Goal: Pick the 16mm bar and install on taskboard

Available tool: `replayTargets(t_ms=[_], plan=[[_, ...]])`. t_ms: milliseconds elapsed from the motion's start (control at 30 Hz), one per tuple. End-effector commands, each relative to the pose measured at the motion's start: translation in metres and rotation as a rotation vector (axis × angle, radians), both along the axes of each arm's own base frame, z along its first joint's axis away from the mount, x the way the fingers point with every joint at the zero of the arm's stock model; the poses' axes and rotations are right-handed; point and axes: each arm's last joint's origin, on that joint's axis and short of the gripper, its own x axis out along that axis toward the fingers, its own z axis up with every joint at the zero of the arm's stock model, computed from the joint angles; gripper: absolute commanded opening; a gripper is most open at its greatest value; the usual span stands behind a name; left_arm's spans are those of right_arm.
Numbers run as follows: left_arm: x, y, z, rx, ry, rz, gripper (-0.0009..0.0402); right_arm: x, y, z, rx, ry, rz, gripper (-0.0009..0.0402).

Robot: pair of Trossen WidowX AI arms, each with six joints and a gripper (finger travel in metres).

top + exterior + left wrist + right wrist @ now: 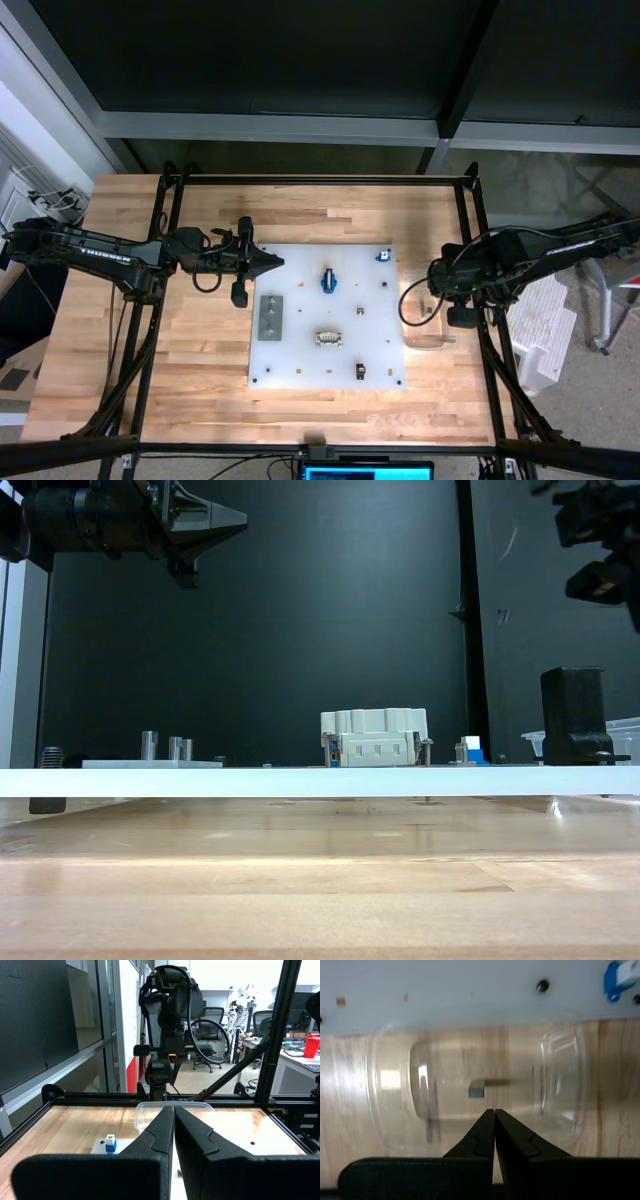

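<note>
Hovering well above the far-left edge of the taskboard (325, 355), the left gripper (276, 262) is pointing right, level with the worktop (200, 350), and its jaws are pressing together with nothing between them. The white board is lying flat in the middle of the wooden worktop. It is carrying a grey block with holes (270, 316) on its left side, a blue knob (329, 281) toward the far middle, a white connector (328, 340) nearer the centre and a small black part (360, 372) close to the near edge. Just beside the board's right edge a clear plastic tray (420, 340) is sitting on the wood. The right gripper (495, 1111) is hanging over this tray and pointing down into it, with its jaws also closing tip to tip on nothing. Inside the tray, seen through the blurred clear plastic, the 16mm bar (476, 1091) is showing as a small grey piece lying near the tray's middle. It is sitting a little to the board side of the right gripper's tips and is not touching them.
</note>
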Motion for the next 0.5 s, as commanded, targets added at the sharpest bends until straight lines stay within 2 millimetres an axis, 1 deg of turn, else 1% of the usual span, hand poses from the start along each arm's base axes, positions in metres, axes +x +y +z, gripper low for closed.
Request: replayTargets(t_ms=[33,167,333,500], plan=[[0.0,0.0,0.0,0.0,-0.001,0.0,0.0,0.0,0.005,-0.006,-0.001,0.03,0.006,0.0006],[0.0,0.0,0.0,0.0,-0.001,0.0,0.0,0.002,0.012,-0.013,-0.019,0.059,0.009,0.0035],[0.0,0.0,0.0,0.0,-0.001,0.0,0.0,0.007,0.015,-0.019,-0.083,0.062,-0.02,0.009],[0.0,0.0,0.0,0.0,-0.001,0.0,0.0,0.013,0.017,-0.028,-0.072,0.016,-0.022,0.0147]])
